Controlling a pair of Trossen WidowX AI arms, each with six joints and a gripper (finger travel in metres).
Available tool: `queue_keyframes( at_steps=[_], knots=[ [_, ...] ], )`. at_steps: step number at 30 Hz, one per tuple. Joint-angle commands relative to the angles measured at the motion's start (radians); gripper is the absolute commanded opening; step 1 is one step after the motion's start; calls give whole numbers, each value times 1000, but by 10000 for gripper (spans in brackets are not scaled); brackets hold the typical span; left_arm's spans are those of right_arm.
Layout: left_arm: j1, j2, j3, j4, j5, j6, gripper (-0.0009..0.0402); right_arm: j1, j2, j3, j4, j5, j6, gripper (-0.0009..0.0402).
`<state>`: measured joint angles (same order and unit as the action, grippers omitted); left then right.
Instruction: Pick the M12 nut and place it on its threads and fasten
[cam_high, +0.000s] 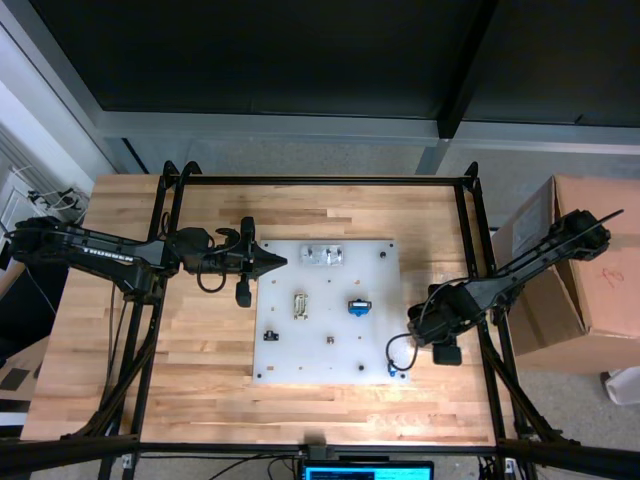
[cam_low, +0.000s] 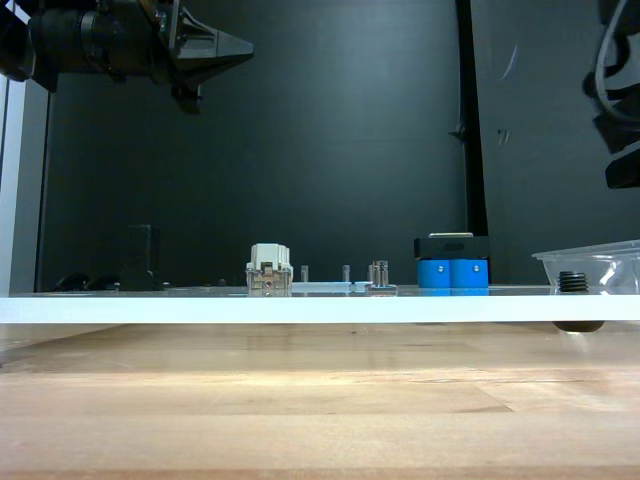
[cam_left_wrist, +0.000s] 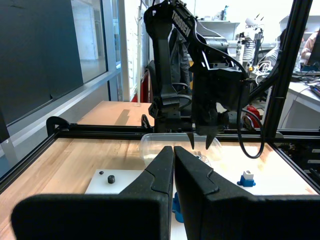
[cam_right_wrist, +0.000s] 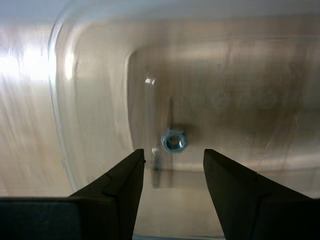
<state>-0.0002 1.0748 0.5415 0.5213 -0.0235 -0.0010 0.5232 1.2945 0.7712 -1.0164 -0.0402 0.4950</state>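
Note:
The small silver nut (cam_right_wrist: 173, 141) lies flat and free on the floor of the clear tray (cam_right_wrist: 57, 100). My right gripper (cam_right_wrist: 173, 152) hangs above it, open, its two fingers (cam_right_wrist: 125, 180) on either side of the nut with nothing between them. In the high view the right gripper (cam_high: 428, 322) is off the white board's (cam_high: 320, 330) right edge. The black stud (cam_low: 572, 282) shows bare ribs with no nut on it. My left gripper (cam_high: 275, 262) is shut on nothing, high over the board's left edge, and also shows as left gripper (cam_left_wrist: 173, 150).
On the board stand a blue connector (cam_high: 359, 307), a white connector (cam_high: 300, 305) and a clear block (cam_high: 323, 255) at the far edge. A cardboard box (cam_high: 590, 260) sits off the table's right side. A black frame rail (cam_high: 320, 181) borders the table.

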Motion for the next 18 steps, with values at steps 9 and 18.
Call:
queue_keyframes(
  at_steps=[9,18],
  knots=[
    [0,0,0,0,0,0,0,5,-6,-57,41,72,-325,185],
    [0,0,0,0,0,0,0,4,32,-62,59,62,-315,185]
  ],
)
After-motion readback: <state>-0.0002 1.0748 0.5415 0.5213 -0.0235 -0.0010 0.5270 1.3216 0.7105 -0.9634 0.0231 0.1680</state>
